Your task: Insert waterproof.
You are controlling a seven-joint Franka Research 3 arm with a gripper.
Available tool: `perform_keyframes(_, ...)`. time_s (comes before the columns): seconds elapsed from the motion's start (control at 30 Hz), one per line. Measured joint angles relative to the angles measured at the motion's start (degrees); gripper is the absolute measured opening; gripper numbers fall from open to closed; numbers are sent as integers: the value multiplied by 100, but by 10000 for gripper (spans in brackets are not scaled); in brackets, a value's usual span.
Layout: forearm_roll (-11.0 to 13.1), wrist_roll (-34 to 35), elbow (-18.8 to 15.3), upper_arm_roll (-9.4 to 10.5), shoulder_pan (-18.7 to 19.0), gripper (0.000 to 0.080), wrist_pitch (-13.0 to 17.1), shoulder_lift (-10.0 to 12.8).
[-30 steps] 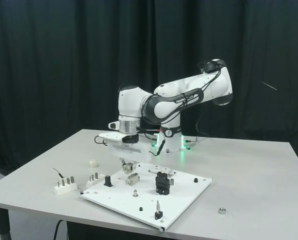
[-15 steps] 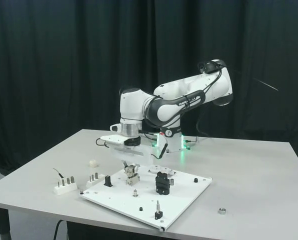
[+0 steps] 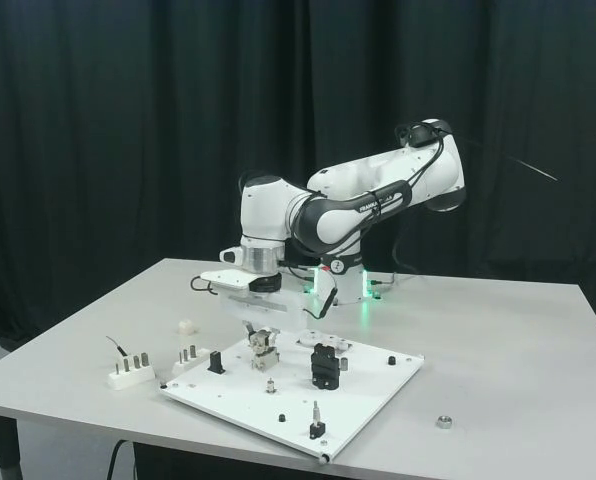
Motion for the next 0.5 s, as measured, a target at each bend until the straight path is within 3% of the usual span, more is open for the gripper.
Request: perform_keyframes(0.5, -34, -202, 43, 96, -87, 310, 58, 0)
